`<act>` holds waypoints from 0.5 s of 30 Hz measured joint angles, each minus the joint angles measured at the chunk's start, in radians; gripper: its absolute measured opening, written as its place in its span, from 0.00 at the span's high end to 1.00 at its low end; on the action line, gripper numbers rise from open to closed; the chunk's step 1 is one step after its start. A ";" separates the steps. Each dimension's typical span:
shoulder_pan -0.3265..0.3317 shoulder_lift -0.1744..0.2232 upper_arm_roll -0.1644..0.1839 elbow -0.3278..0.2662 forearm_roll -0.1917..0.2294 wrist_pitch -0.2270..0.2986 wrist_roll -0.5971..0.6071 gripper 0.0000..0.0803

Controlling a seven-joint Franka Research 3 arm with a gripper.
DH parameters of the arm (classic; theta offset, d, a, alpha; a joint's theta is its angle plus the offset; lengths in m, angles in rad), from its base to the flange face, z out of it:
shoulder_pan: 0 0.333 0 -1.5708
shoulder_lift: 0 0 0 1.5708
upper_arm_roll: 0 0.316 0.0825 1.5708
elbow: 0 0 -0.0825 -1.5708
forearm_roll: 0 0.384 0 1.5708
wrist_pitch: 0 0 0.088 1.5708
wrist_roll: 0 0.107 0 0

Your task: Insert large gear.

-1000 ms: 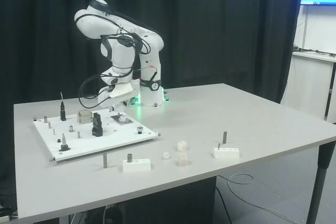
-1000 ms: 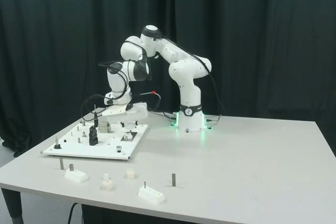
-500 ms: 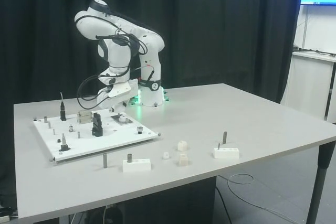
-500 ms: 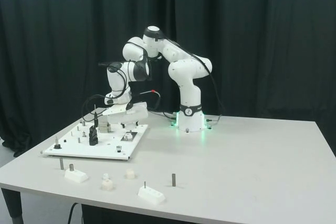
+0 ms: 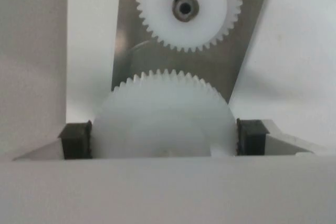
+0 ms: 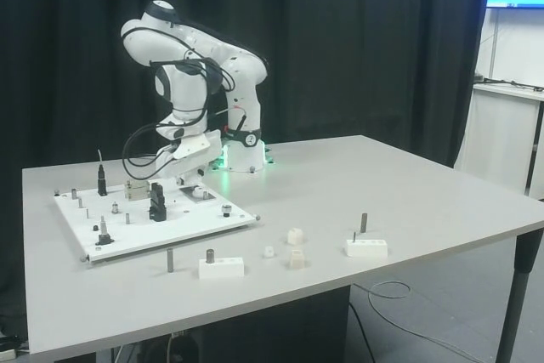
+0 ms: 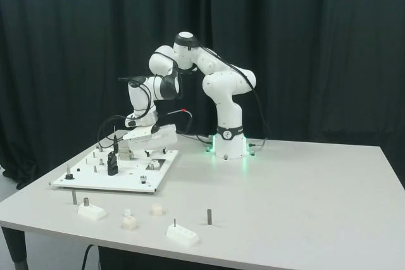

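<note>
Your pincer (image 5: 163,140) is clamped on the large gear (image 5: 164,116), black pads (image 5: 77,140) against its toothed rim. It hangs over the grey plate (image 5: 210,66), beside the mounted gear (image 5: 184,8). You see no readable writing.

The large gear (image 5: 164,116), a white toothed disc, is lying flat between the two black pads of the gripper (image 5: 164,139). It is hanging above the grey metal plate (image 5: 242,61), its teeth near the mounted white gear (image 5: 185,8).
</note>
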 joint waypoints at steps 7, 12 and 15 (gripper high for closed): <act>-0.018 -0.001 -0.006 -0.009 -0.010 0.035 -0.002 0.26; -0.028 -0.004 -0.007 -0.013 -0.013 0.047 -0.004 0.26; -0.033 -0.007 -0.007 -0.015 -0.014 0.051 -0.007 0.26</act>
